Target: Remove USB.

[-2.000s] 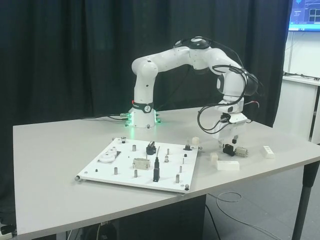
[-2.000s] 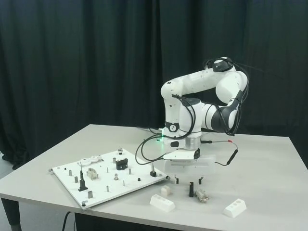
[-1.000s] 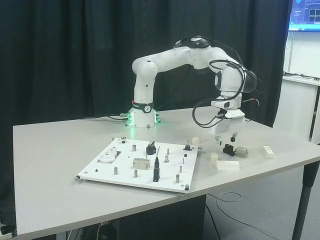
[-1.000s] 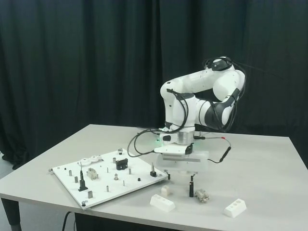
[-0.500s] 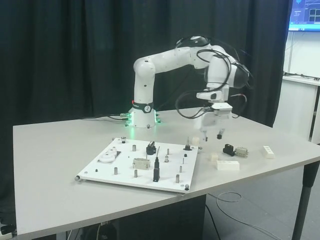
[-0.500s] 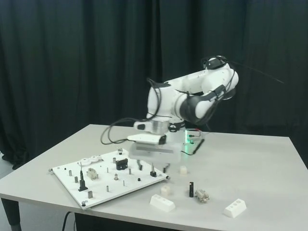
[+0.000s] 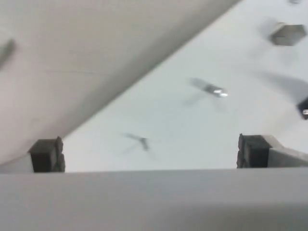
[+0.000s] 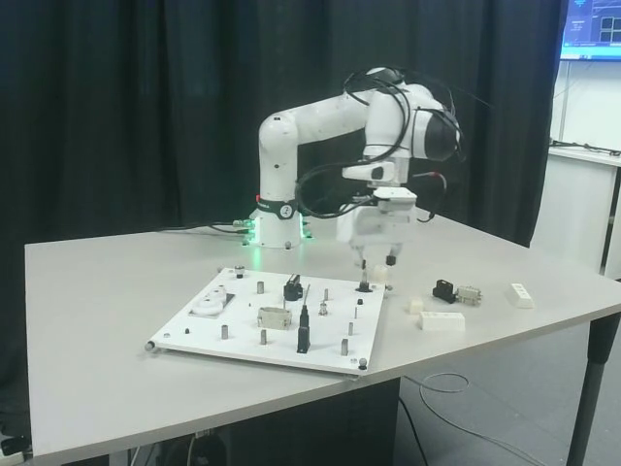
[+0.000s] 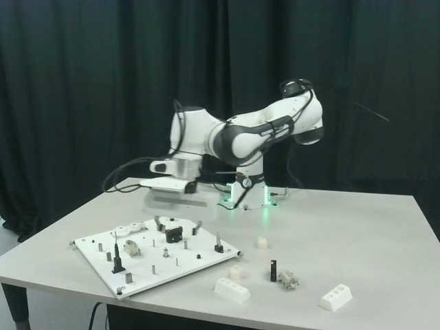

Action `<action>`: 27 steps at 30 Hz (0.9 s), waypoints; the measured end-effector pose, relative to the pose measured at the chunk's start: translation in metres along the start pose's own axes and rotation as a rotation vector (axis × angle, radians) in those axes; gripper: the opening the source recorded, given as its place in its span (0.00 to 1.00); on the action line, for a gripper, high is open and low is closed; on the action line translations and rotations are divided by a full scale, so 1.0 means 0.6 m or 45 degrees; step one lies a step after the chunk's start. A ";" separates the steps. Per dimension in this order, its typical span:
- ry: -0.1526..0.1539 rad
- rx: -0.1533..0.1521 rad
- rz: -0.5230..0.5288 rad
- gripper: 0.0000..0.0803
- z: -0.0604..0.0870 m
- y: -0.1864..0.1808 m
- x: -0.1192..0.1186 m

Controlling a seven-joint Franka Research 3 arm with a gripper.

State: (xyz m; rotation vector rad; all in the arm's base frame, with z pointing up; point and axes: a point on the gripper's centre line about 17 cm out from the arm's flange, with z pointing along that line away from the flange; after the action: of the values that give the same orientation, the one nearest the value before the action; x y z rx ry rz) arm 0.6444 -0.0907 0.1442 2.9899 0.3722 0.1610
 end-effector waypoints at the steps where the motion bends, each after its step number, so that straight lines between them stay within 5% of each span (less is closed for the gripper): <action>1: -0.001 0.004 -0.001 1.00 -0.001 0.010 0.000; 27: -0.050 0.135 0.071 1.00 0.005 0.179 -0.013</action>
State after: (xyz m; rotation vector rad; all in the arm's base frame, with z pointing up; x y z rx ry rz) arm 0.6626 -0.1963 0.1552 3.1048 0.3020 0.0903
